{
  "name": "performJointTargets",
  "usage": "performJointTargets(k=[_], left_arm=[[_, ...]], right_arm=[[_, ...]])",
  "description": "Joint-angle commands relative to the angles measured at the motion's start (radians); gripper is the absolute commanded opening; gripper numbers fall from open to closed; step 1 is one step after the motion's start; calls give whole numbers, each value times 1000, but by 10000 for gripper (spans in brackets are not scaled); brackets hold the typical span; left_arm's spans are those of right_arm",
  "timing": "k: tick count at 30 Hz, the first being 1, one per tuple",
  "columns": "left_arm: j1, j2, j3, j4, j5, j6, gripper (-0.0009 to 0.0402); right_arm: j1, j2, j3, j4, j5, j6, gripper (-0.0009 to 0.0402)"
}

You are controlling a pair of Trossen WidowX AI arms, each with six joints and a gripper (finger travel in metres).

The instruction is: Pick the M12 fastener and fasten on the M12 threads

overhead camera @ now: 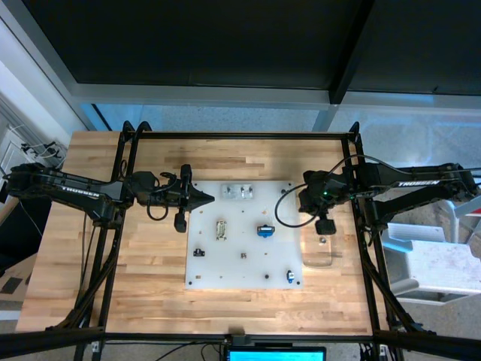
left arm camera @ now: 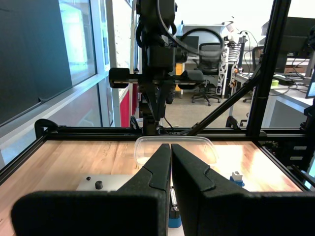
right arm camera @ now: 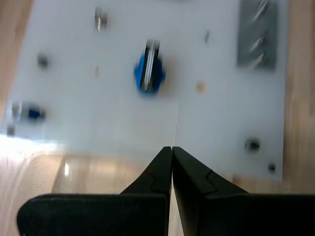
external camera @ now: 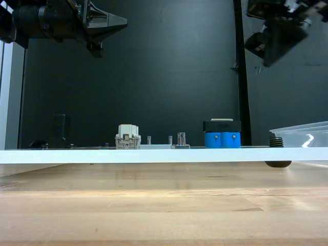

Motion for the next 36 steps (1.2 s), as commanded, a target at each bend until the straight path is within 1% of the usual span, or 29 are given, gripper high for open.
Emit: performJointTargets(k=[1, 6, 10, 19, 21, 23, 25, 27, 30, 31, 34, 36], left_arm=[[0, 0, 0, 0, 0, 0, 0], [0, 0, 0, 0, 0, 0, 0], [0, 0, 0, 0, 0, 0, 0], [0, 0, 0, 0, 0, 0, 0], [0, 0, 0, 0, 0, 0, 0], [0, 0, 0, 0, 0, 0, 0], [0, 0, 0, 1, 0, 0, 0], [0, 0, 0, 0, 0, 0, 0], [0, 0, 0, 0, 0, 0, 0], [0, 0, 0, 0, 0, 0, 0], [0, 0, 0, 0, 0, 0, 0], [0, 0, 0, 0, 0, 0, 0]], right_arm=[[8, 5, -1, -113, -8, -34, 0], [38, 6, -12, -216, -7, -59, 0], [77, 5, -32, -254, -7, -78, 0], [225, 5, -88, -285, -9, -89, 0], [257, 5, -111, -284, -34, -120, 2], [283, 5, -138, -282, -79, -138, 12], [299, 10, -162, -270, -95, -130, 32], [301, 16, -187, -255, -95, -97, 56], [302, 25, -215, -212, -90, -73, 98], [302, 28, -222, -193, -81, -66, 111], [304, 45, -239, -150, -8, -55, 147], [304, 63, -253, -142, 28, -61, 166]])
